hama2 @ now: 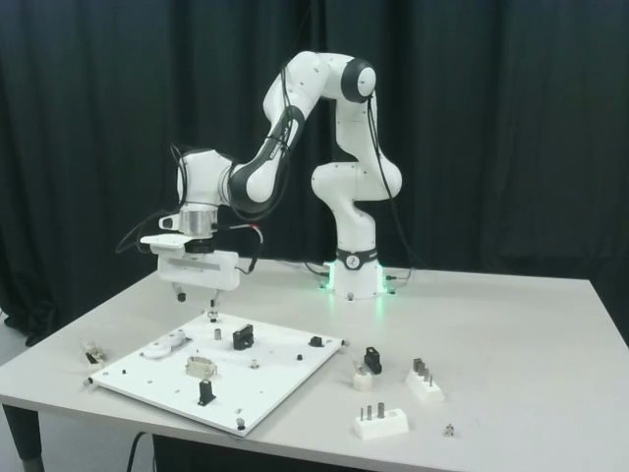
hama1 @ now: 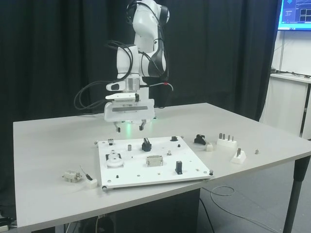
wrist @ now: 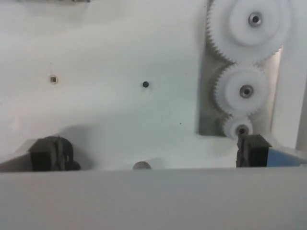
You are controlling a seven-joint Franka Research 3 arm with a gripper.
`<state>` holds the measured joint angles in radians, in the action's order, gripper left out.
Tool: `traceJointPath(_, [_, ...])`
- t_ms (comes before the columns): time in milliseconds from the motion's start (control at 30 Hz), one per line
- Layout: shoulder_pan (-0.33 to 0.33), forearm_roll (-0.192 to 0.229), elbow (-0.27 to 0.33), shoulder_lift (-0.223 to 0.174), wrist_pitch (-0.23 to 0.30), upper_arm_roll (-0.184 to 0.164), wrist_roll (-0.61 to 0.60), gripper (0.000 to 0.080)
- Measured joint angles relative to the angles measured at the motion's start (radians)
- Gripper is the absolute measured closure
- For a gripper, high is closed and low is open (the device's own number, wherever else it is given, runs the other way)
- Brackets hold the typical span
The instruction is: Pick round peg 3.
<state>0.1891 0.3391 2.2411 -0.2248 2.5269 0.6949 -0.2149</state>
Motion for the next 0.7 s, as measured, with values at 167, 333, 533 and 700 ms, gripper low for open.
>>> traceJointPath(167, [0.000,-0.001,-0.005,0.000,-0.002,0.005,0.000,0.0003])
traceJointPath(333, [0.000,-0.001,-0.012,0.000,-0.005,0.008,0.000,0.0003])
traceJointPath(533, [0.003,0.000,-0.032,0.000,-0.026,0.006,-0.009,0.0003])
traceJointPath(700, [0.014,0.001,-0.060,0.000,-0.064,0.001,-0.013,0.0003])
